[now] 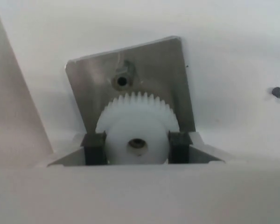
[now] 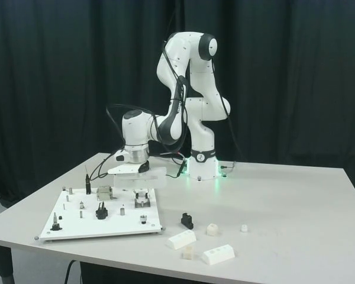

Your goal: Remove medium gear.

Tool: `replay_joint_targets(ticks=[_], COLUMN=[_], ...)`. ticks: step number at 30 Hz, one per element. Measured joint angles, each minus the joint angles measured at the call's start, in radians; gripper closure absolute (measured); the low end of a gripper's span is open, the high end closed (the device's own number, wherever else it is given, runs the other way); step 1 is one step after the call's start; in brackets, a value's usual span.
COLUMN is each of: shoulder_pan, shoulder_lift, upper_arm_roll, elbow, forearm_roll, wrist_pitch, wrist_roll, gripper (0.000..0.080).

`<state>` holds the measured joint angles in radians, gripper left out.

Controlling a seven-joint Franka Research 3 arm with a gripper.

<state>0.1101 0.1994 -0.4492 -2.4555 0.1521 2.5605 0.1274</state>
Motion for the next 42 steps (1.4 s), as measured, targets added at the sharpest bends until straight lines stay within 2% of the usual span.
replay_joint_targets(ticks=[8,17,35,42], shoulder_pan=[0.001,0.003,0.008,0.008], shoulder_lift=[0.004,0.005,0.006,0.007], upper_arm_roll=[0.000,0.000,0.000,0.000], elbow=[0.003,0.005,0.009,0.010], forearm_roll=[-0.004,-0.020,-0.054,-0.052], wrist_pitch=[0.000,-0.001,-0.007,-0.011], wrist_roll=[-0.014,-0.160,-0.203,-0.184], gripper=[0.0521,0.0521,0.0521,0.0521])
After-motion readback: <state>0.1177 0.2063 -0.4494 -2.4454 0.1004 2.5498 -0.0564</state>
